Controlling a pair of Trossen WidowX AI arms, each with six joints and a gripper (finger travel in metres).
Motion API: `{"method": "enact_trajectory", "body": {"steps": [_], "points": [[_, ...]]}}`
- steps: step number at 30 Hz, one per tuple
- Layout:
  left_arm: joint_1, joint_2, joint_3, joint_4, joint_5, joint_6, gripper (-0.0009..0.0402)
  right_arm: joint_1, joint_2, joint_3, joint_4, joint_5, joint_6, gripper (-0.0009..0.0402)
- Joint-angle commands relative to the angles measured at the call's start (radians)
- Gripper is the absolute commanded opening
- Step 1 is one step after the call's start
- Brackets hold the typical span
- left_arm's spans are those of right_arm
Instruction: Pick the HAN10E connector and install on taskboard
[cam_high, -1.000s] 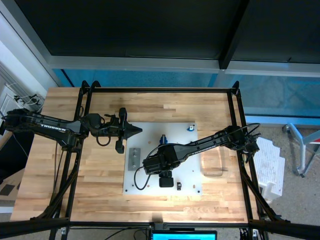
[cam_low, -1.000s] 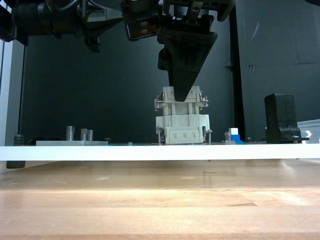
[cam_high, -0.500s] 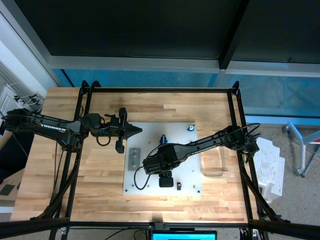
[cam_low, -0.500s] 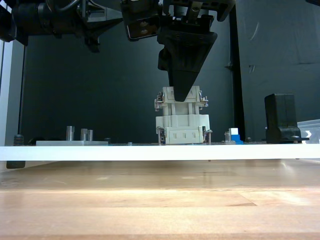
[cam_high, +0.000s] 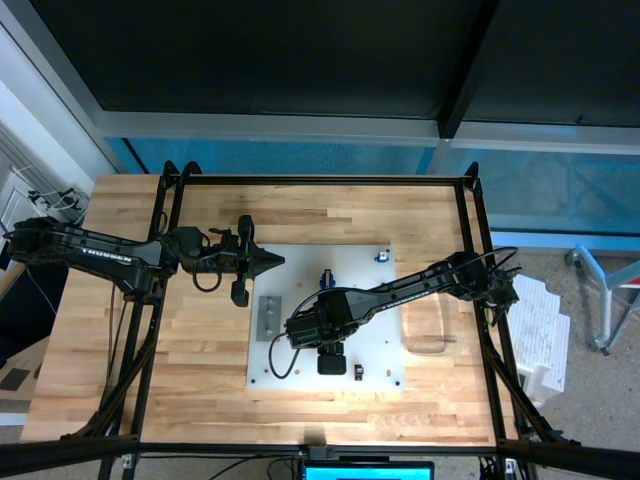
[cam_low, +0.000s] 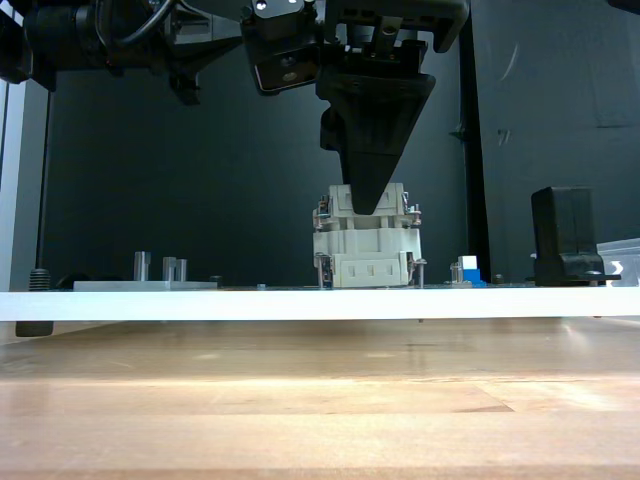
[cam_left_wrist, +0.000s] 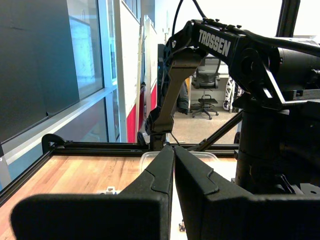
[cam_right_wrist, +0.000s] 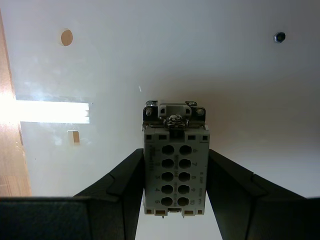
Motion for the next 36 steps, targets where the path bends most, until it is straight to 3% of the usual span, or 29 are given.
{"method": "enact_trajectory", "body": {"steps": [1, 18, 30, 36], "points": [[0.000, 0.000, 0.000, 0.000, 0.000, 0.000, 0.0001, 0.000, -0.006, 0.001, -0.004, 0.006, -0.002, 0.0012], [0.000, 0.000, 0.000, 0.000, 0.000, 0.000, 0.0001, 0.000, -0.004, -0.100, 0.090, 0.006, -0.002, 0.0012], [0.000, 0.000, 0.000, 0.000, 0.000, 0.000, 0.0001, 0.000, -0.016, -0.105, 0.098, 0.006, -0.001, 0.0012], [0.000, 0.000, 0.000, 0.000, 0.000, 0.000, 0.0001, 0.000, -0.022, -0.102, 0.098, 0.006, 0.000, 0.0049]]}}
